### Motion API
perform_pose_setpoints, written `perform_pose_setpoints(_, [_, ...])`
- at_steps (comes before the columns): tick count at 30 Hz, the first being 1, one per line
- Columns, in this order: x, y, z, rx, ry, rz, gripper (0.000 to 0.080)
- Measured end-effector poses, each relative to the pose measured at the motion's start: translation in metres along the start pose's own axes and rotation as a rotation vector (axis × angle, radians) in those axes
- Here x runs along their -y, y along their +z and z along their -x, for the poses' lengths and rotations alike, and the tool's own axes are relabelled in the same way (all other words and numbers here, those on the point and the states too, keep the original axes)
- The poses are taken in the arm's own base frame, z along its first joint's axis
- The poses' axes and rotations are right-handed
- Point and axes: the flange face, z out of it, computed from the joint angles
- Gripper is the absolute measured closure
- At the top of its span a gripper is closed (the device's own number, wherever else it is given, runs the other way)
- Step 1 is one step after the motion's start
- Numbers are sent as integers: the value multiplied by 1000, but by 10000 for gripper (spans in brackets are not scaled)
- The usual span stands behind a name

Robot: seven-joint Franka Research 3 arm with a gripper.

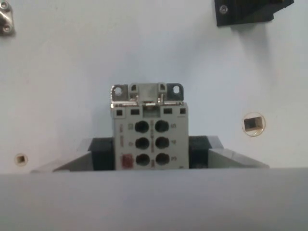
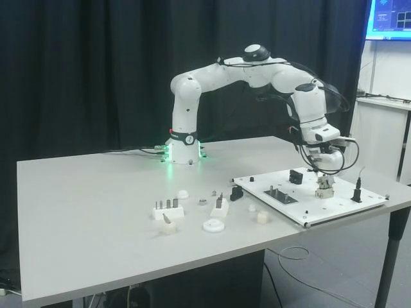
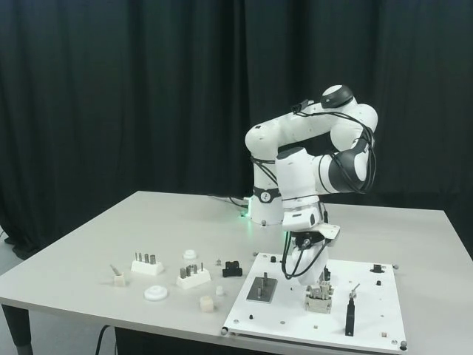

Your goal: Insert waterproof.

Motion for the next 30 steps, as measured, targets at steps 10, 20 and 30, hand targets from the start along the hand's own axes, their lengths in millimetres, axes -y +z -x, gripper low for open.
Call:
perform_pose_setpoints(10, [-1, 0, 0, -7, -10, 19, 489])
perform_pose_setpoints(20, [-1, 1, 1, -8, -34, 28, 489])
perform_pose_setpoints(30, [0, 1, 2, -7, -68, 30, 489])
